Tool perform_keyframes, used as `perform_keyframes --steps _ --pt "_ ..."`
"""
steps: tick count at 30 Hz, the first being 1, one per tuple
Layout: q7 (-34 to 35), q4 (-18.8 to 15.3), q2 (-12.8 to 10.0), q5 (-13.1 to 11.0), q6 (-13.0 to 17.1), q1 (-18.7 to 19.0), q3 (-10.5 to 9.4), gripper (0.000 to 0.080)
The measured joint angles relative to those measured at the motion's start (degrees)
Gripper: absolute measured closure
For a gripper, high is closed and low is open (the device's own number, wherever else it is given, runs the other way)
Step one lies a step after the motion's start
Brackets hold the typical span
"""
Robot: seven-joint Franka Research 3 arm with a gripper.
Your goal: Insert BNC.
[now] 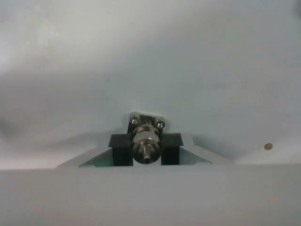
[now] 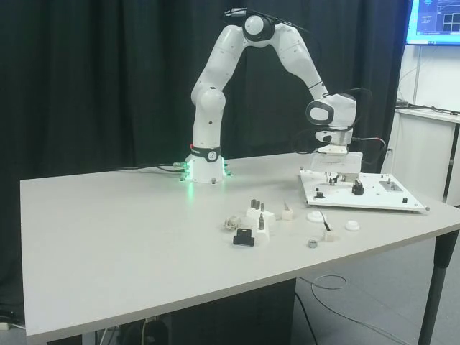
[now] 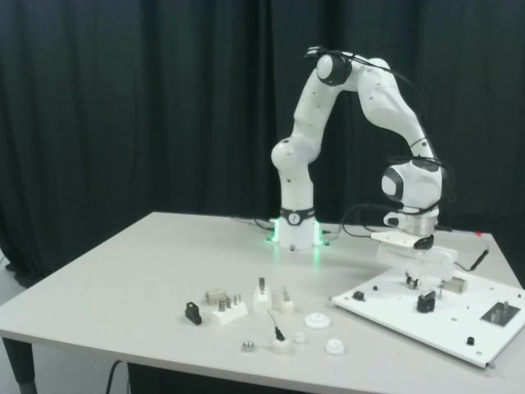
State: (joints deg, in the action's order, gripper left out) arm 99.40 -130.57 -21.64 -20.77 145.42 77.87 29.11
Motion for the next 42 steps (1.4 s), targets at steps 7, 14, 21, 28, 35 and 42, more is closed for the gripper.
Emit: perform_keyframes --steps 7,14,21,28,35,42 --pt "1.77 -0.01 0.0 -0.23 0.04 0.03 0.05 0.0678" --pt "4.08 -0.02 0.0 -0.6 0.05 0.11 0.16 0.0678" --pt "6.32 -0.17 -0.08 -1.46 0.25 0.76 0.81 0.0678" --pt "8.63 -0.42 -0.15 -1.8 0.72 1.56 1.44 0.0678" --pt "10.68 -0.92 -0.15 -2.21 1.59 2.81 2.39 0.0678" --pt "11.69 -1.17 -0.43 -3.53 1.96 4.54 3.91 0.0678"
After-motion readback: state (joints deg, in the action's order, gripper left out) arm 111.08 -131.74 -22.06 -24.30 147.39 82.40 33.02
